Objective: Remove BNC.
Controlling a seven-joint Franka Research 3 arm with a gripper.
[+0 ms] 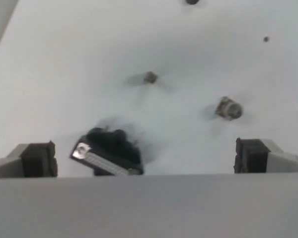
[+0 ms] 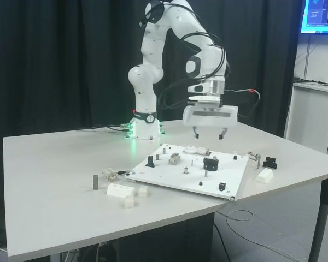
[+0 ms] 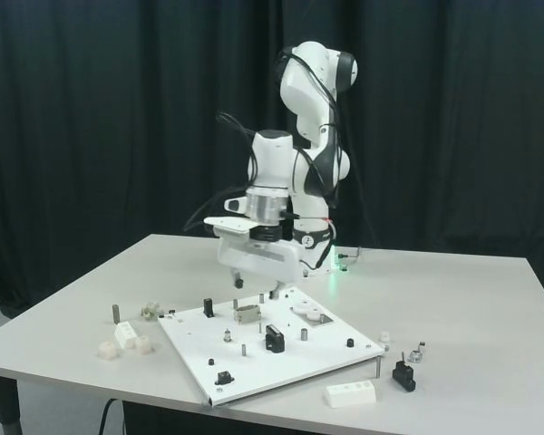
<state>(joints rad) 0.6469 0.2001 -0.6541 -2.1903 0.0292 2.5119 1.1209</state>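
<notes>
In the wrist view a small grey metal cylindrical connector [image 1: 228, 108], which I take for the BNC, stands upright on the white board [image 1: 64, 74]. It lies ahead of one fingertip, apart from it. My gripper [image 1: 145, 156] is open with nothing between its fingers [image 1: 39, 159]. A black connector with a grey metal face [image 1: 107, 153] sits below, between the fingers. From the room views, the gripper [image 2: 209, 134] [image 3: 256, 286] hangs well above the white board [image 2: 229, 169] [image 3: 317, 358], over the black connector [image 2: 210, 164] [image 3: 274, 338]. I cannot pick out the BNC for certain there.
A small grey stud [image 1: 150, 77] stands on the board beyond the black connector. Several posts and a grey connector [image 2: 175, 158] stand on the board too. Loose white blocks [image 2: 120, 190] [image 2: 265, 176] [image 3: 351, 393], a grey cylinder [image 2: 94, 182] and a black piece [image 2: 270, 162] lie on the table.
</notes>
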